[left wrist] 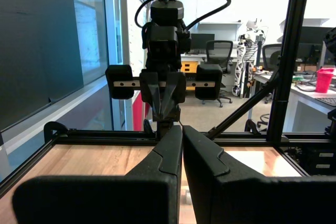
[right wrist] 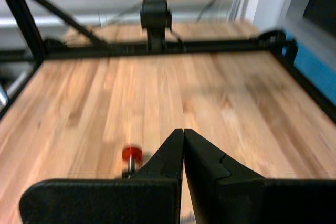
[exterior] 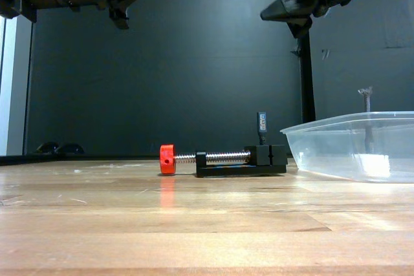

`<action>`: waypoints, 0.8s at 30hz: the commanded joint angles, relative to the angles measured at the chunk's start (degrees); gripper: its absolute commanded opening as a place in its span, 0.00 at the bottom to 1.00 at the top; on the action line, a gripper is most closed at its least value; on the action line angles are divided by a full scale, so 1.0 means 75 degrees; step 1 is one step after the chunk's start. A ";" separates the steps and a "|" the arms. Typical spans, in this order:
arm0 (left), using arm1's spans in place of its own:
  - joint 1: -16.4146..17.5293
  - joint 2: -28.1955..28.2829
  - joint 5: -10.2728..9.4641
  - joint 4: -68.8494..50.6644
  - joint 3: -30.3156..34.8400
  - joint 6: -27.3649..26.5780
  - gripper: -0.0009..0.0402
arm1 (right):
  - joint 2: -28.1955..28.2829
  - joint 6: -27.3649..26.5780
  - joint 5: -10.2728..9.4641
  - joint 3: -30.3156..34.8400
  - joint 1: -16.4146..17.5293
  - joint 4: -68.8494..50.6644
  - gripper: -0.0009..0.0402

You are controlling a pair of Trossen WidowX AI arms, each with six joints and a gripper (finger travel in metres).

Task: Pick the usb-c connector and install on the hub

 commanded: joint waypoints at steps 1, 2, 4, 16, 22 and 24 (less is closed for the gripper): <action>0.0000 0.0000 0.0000 0.0003 0.0000 0.0000 0.02 | 0.0000 0.0032 -0.0009 0.0219 0.0017 -0.0822 0.02; 0.0003 0.0000 0.0000 0.0003 0.0000 0.0000 0.02 | 0.0000 0.0050 -0.0003 0.0268 0.0050 -0.1046 0.02; 0.0000 0.0000 0.0000 0.0003 0.0000 0.0000 0.02 | 0.0000 0.0052 0.0003 0.0376 0.0108 -0.1492 0.02; 0.0003 0.0000 0.0000 0.0003 0.0000 0.0000 0.02 | 0.0015 0.0440 0.0020 0.0804 0.0254 -0.3246 0.02; 0.0003 0.0000 0.0000 0.0003 0.0000 0.0000 0.02 | 0.0015 0.0670 0.0020 0.0807 0.0393 -0.3739 0.02; 0.0000 0.0000 0.0000 0.0003 0.0000 0.0000 0.02 | 0.0015 0.0746 0.0023 0.0807 0.0446 -0.3952 0.02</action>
